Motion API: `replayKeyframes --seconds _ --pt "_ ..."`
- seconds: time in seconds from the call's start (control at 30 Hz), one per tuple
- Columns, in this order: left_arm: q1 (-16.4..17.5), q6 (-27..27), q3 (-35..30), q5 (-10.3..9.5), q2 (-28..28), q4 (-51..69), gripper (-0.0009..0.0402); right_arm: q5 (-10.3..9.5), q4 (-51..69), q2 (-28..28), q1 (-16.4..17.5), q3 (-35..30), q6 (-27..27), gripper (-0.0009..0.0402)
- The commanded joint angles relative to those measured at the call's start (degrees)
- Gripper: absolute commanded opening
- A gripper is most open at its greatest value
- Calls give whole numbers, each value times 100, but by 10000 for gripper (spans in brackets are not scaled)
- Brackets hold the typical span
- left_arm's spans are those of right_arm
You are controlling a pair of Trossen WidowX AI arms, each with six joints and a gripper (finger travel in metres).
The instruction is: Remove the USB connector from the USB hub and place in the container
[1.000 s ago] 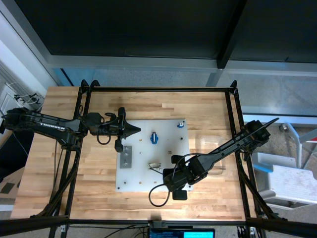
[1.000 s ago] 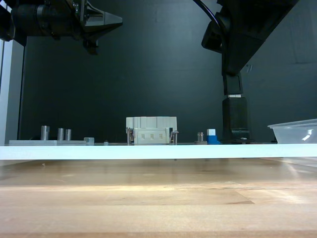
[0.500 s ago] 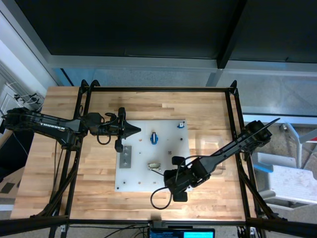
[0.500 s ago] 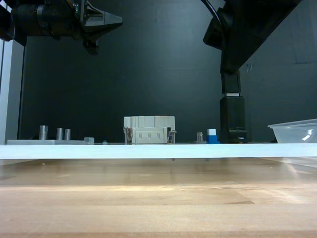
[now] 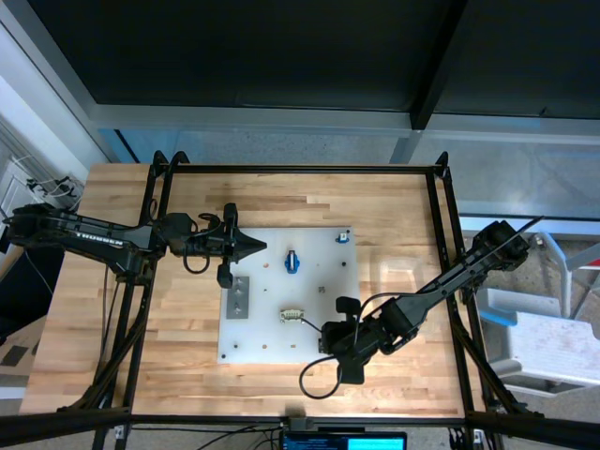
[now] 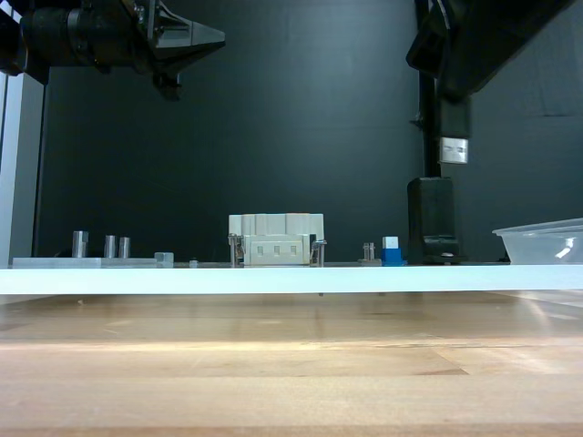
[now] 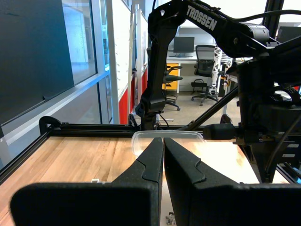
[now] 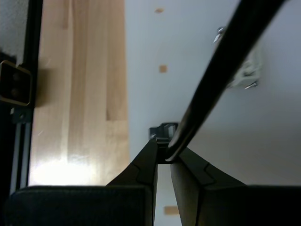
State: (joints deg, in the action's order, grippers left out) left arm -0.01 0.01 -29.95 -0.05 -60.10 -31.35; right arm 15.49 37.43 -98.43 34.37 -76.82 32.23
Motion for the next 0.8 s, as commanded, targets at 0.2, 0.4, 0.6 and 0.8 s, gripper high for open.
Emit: replayKeyframes --seconds 0.2,0.4,0.6,0.8 --pt "0 0 0 0 -2 0 1 -61 55 48 15 -22 -52 0" --pt "0 0 0 0 -2 0 1 -203 286 256 15 -20 -55 0" --pt "0 0 0 0 -2 0 1 -205 713 573 31 -20 -48 0" --pt "0 0 0 2 -2 0 1 -210 1344 922 46 -20 -11 0"
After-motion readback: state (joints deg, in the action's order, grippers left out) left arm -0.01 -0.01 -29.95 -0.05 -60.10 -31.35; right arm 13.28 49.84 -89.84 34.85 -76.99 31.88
